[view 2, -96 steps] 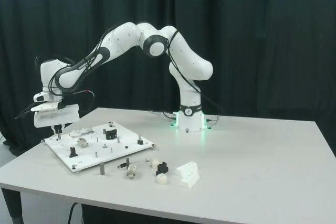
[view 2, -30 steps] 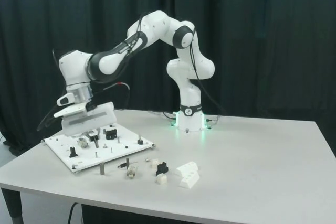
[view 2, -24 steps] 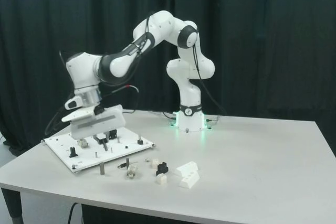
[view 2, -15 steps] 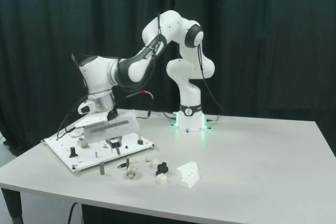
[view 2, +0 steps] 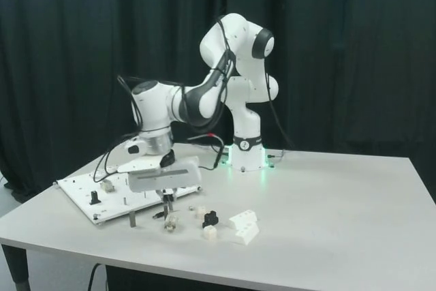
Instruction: Place round peg 3.
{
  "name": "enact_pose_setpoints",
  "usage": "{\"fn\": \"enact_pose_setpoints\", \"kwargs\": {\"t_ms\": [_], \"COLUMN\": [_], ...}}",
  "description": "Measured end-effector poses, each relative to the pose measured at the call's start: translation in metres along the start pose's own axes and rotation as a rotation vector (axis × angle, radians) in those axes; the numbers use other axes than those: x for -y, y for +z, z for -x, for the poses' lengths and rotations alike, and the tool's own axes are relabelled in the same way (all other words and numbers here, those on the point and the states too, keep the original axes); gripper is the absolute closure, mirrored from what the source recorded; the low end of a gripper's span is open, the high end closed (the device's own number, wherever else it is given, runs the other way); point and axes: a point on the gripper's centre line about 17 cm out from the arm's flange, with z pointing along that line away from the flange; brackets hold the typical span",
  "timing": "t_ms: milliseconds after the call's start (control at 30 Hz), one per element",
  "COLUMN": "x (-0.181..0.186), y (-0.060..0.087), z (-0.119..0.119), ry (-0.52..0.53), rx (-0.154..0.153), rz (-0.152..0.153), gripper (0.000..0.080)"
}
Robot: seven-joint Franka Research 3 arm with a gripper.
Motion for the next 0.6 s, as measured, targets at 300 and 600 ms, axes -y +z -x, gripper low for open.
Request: {"fn": "enact_pose_setpoints", "kwargs": {"t_ms": [300,600], "x": [0.010,0.013], "y": [0.016,0.034], "z": [-0.006,-0.013], "ry": [0.006,-0.006], "rx": [-0.044,-0.088], "rz": [0.047,0.085], "gripper": [0.0692,0.0692]}}
